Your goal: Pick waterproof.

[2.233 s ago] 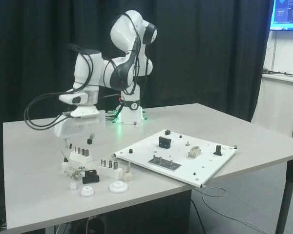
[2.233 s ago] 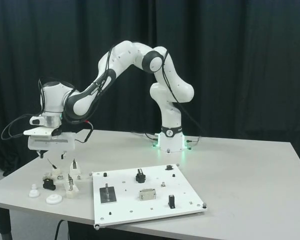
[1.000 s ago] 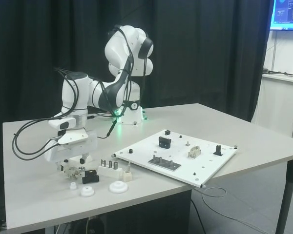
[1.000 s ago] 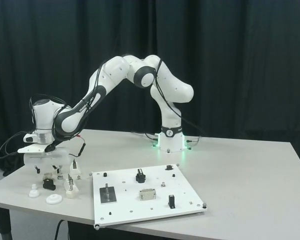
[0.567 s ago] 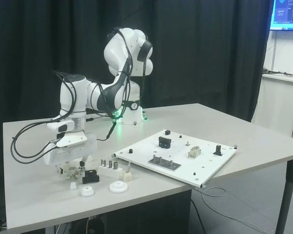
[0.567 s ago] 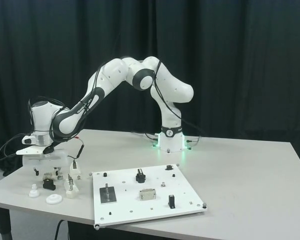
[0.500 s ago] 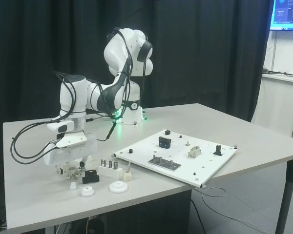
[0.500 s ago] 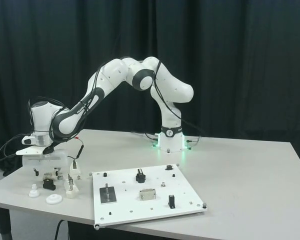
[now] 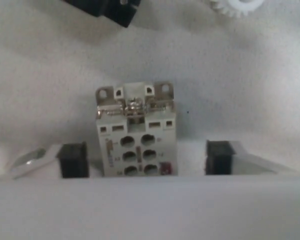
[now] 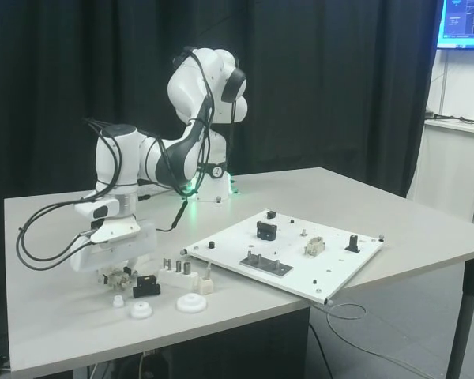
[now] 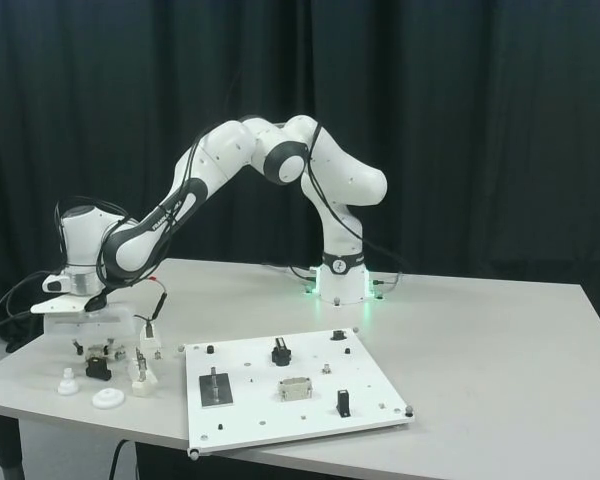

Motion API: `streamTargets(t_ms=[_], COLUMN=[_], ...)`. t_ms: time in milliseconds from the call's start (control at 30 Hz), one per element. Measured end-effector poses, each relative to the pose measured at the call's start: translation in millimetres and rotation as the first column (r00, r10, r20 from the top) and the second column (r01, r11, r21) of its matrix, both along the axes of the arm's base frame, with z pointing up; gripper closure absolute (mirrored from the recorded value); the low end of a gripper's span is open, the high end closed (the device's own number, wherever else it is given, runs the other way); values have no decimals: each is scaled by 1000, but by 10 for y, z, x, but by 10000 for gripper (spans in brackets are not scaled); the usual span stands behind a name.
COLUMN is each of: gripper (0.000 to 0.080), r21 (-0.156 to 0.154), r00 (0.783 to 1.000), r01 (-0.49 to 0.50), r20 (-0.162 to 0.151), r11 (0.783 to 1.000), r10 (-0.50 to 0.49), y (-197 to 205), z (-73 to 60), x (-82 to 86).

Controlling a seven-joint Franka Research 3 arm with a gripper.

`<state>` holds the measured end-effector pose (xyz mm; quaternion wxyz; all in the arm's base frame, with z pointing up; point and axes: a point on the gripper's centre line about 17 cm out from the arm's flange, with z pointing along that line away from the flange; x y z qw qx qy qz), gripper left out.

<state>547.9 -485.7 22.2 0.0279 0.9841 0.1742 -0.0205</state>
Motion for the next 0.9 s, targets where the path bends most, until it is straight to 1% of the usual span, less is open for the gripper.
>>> streamTargets(t_ms=[100,133,367,400,567,900], gripper=[200,382,382,492,492,492], r21=[0,0,4,4,0,17], r00=[1000,1000,1000,1000,1000,1000], r01=[0,0,8,9,14,24], r20=[0,0,11,14,21,11], r11=[1000,1000,1000,1000,1000,1000], r10=[0,0,-8,-9,-14,-25], y=[0,1,4,1,-21,-13], z=[-13,-17,-12,-4,60,244], x=[9,11,42,51,99,152])
